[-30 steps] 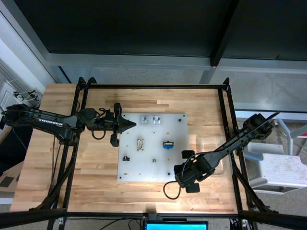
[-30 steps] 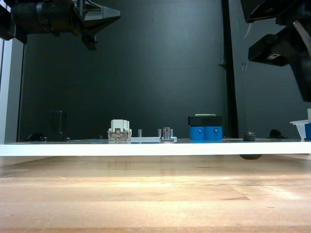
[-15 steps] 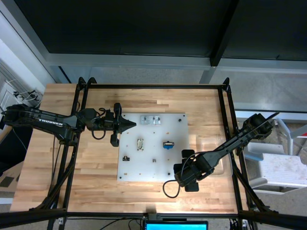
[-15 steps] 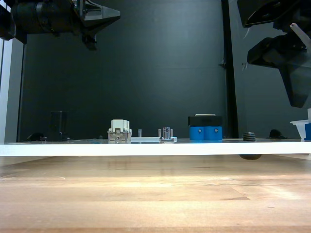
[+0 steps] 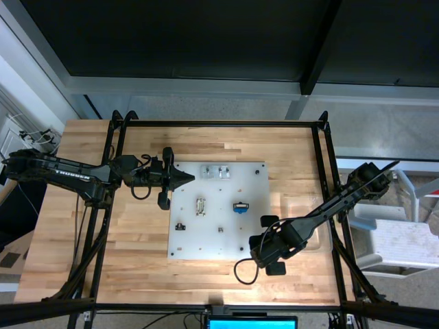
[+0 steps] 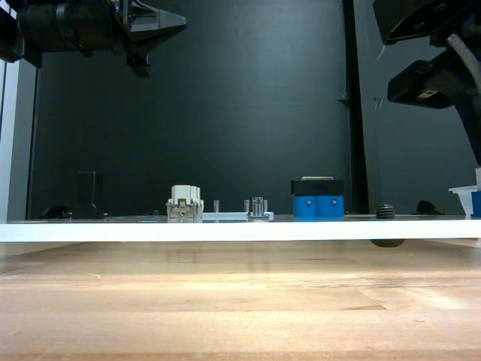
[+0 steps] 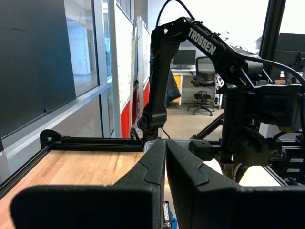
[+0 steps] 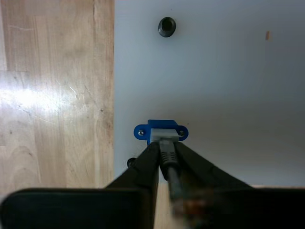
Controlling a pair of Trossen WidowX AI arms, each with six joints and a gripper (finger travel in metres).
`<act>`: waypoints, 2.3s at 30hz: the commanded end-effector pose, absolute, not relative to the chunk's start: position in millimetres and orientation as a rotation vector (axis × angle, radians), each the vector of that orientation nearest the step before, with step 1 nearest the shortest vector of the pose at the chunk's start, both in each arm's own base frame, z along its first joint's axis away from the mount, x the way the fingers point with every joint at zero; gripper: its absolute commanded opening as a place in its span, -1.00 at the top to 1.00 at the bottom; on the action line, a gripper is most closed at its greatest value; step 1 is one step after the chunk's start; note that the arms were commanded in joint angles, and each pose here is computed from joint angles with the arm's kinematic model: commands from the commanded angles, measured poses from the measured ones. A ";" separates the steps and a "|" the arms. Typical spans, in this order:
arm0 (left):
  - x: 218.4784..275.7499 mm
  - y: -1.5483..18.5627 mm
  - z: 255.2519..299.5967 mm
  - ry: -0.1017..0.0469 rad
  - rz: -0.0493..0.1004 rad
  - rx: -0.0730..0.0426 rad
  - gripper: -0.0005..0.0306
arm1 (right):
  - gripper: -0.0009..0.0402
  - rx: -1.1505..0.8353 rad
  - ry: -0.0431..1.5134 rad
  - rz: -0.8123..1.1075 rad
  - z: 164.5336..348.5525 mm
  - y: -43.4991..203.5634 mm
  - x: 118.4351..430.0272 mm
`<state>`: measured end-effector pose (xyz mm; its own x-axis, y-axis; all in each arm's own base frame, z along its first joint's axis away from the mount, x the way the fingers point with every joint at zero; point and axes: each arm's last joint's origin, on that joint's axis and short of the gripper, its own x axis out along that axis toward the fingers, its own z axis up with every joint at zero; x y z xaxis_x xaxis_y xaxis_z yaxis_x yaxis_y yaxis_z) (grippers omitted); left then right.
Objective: Remove the rj45 connector and place it in the container
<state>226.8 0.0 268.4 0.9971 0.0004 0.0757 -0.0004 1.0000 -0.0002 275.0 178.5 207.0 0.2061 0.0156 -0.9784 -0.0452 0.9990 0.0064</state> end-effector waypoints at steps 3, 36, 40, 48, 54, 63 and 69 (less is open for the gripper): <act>226.8 0.1 268.6 -0.076 0.001 0.000 0.96 | 0.94 -0.023 1.356 0.043 207.5 179.2 275.3; 226.8 0.0 268.6 -0.077 0.000 0.000 0.96 | 0.96 0.069 1.280 0.083 257.6 137.5 194.8; 226.9 0.1 268.5 -0.076 0.001 0.000 0.96 | 0.96 0.057 1.313 0.085 248.6 126.8 171.8; 226.8 0.0 268.6 -0.076 0.000 0.000 0.96 | 0.95 0.041 1.383 0.074 239.5 104.9 140.0; 226.8 0.0 268.6 -0.077 0.000 0.000 0.96 | 0.63 0.031 1.396 0.069 236.2 102.3 136.2; 226.8 0.1 268.6 -0.076 0.001 0.000 0.96 | 0.01 0.022 1.414 0.059 235.8 101.0 134.6; 226.8 0.1 268.6 -0.076 0.001 0.000 0.96 | -0.16 0.018 1.420 0.055 235.7 100.5 134.0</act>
